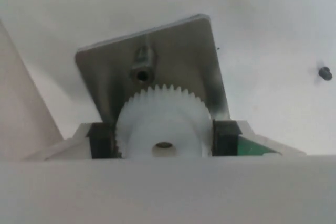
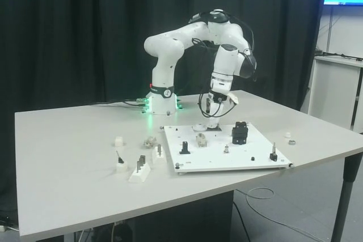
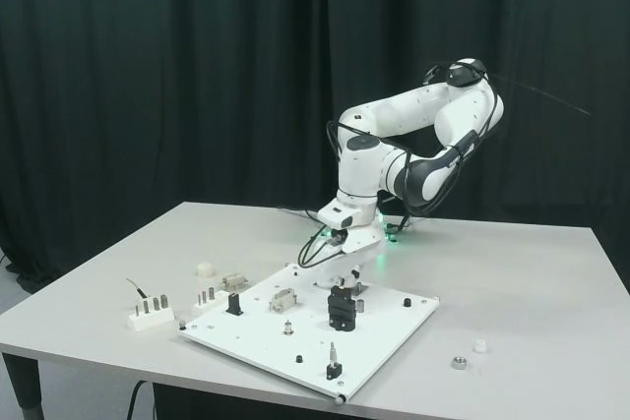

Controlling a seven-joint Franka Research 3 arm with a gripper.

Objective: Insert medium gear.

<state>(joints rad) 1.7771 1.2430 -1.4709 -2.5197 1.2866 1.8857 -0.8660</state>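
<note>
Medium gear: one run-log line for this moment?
phase: insert | gripper: shut on medium gear | gear: above grey plate, peg not entered | arm: over white board rear edge

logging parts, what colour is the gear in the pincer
White gear, held in the pincer; clearest in the wrist view.

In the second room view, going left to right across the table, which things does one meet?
white block with pegs → small white cube → white board → black part on it → small grey nut → small white piece.
</note>
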